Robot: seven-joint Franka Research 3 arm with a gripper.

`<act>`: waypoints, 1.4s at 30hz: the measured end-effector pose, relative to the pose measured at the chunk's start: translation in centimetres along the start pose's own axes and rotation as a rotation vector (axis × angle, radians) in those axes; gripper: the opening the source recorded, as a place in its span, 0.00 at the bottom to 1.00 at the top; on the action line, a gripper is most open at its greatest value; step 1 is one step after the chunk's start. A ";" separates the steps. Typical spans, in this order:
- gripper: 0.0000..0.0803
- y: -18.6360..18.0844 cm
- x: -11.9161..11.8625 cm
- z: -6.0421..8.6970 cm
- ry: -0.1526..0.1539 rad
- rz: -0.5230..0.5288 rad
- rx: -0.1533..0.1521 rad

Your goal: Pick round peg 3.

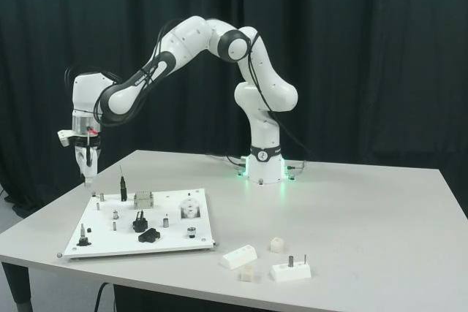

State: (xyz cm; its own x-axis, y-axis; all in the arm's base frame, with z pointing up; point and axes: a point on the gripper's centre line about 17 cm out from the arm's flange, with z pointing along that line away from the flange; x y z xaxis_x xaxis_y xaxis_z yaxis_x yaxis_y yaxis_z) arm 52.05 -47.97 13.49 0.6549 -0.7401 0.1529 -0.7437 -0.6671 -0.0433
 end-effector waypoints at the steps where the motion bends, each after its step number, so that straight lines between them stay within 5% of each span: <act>1: 1.00 -0.1 0.0 -0.1 0.000 -0.001 0.001; 14: 1.00 -2.9 -1.0 -1.3 -0.031 -0.006 0.028; 28: 1.00 -11.7 -4.0 -3.4 -0.087 0.006 0.072; 42: 1.00 -20.8 -8.7 -4.5 -0.147 0.042 0.046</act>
State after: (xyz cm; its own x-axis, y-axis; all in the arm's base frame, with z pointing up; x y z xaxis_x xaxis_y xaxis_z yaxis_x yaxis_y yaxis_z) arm 61.17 -27.26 17.50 0.6387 -0.7694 0.0042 -0.7659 -0.6363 -0.0919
